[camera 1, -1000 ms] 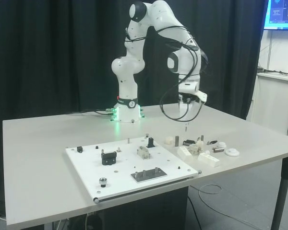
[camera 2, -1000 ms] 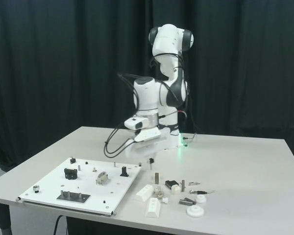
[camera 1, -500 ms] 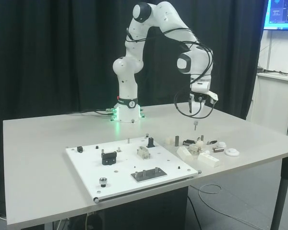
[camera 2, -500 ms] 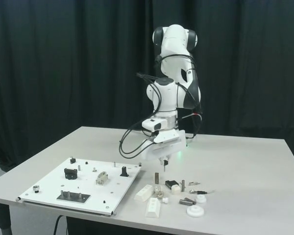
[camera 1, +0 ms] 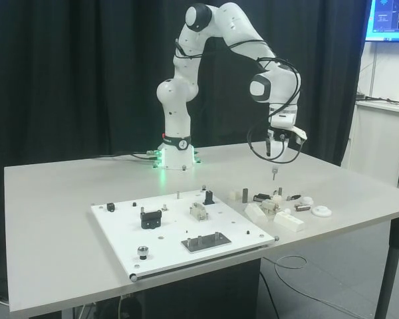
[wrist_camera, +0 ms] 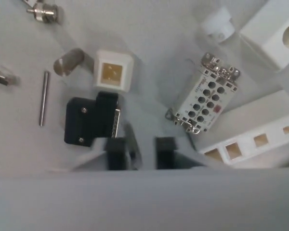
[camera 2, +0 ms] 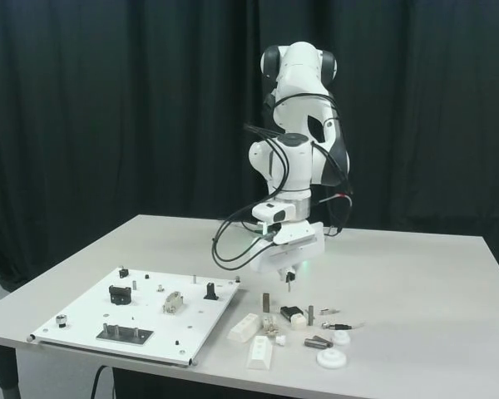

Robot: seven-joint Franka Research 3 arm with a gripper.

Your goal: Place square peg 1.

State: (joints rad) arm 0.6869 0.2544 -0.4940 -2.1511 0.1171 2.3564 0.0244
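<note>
The arm has swung further along the tabletop, away from the white board, and now the claw hangs above the loose parts near the tabletop's edge. Its fingers stand apart with nothing between them. In the wrist view, a slim upright peg, possibly square peg 1, stands just beside one finger. A black connector touches a small white socket block; the multi-pin connector lies beside a white slotted block.
</note>
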